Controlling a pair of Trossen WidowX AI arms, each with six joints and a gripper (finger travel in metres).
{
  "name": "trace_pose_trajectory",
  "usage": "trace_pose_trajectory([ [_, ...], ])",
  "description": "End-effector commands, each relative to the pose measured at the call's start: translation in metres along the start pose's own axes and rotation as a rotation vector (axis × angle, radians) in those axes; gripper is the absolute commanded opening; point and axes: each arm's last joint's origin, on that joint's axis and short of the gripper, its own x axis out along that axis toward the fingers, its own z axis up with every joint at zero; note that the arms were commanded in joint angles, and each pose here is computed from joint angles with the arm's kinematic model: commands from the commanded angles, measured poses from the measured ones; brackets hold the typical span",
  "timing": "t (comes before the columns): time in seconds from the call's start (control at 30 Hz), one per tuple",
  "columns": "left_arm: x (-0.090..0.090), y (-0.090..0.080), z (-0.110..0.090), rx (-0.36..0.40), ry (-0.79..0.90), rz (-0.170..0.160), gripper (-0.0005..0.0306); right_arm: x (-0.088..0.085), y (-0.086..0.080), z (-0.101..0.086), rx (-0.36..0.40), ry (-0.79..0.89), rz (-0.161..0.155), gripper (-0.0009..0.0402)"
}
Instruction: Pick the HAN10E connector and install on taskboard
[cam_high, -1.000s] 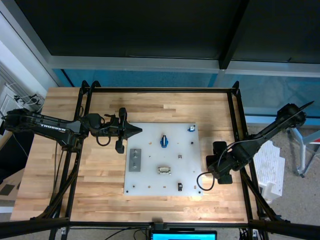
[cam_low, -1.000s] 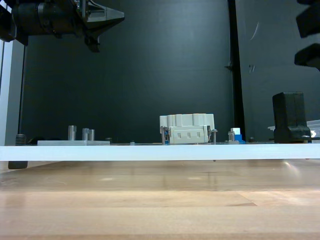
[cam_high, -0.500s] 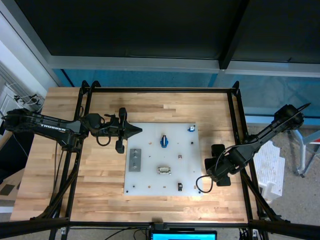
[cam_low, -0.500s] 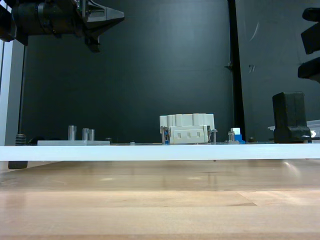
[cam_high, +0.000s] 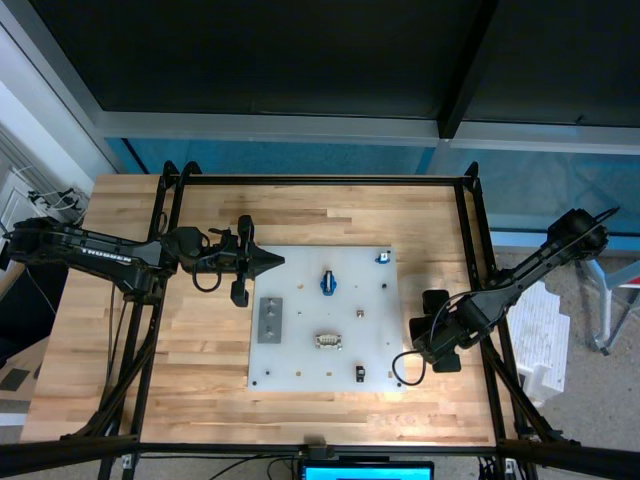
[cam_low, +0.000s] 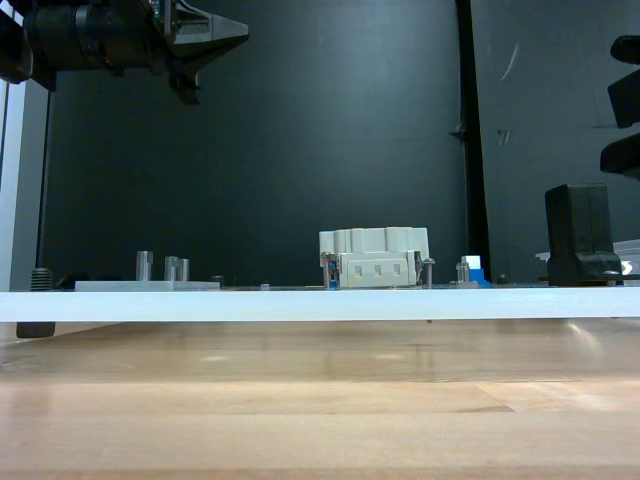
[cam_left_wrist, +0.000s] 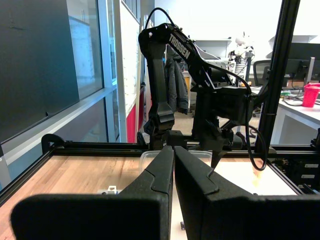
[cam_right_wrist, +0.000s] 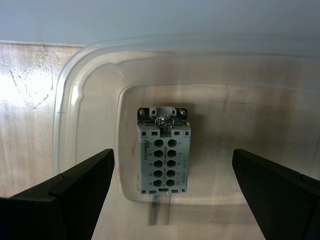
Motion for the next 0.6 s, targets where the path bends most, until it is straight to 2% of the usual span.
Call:
trace_pose_trajectory([
  [0.03,0.0,0.0,0.0,0.0,0.0,0.0,0.0001,0.006,0.0,-0.003,0.003,0.006,0.014,0.0332],
  [0.3,0.0,0.0,0.0,0.0,0.0,0.0,0.0001,0.018,-0.002,-0.007,0.011,-0.002,0.018,0.0326],
  [0.6,0.0,0.0,0.0,0.0,0.0,0.0,0.0001,0.023,-0.003,-0.009,0.012,-0.007,0.02,0.0291],
])
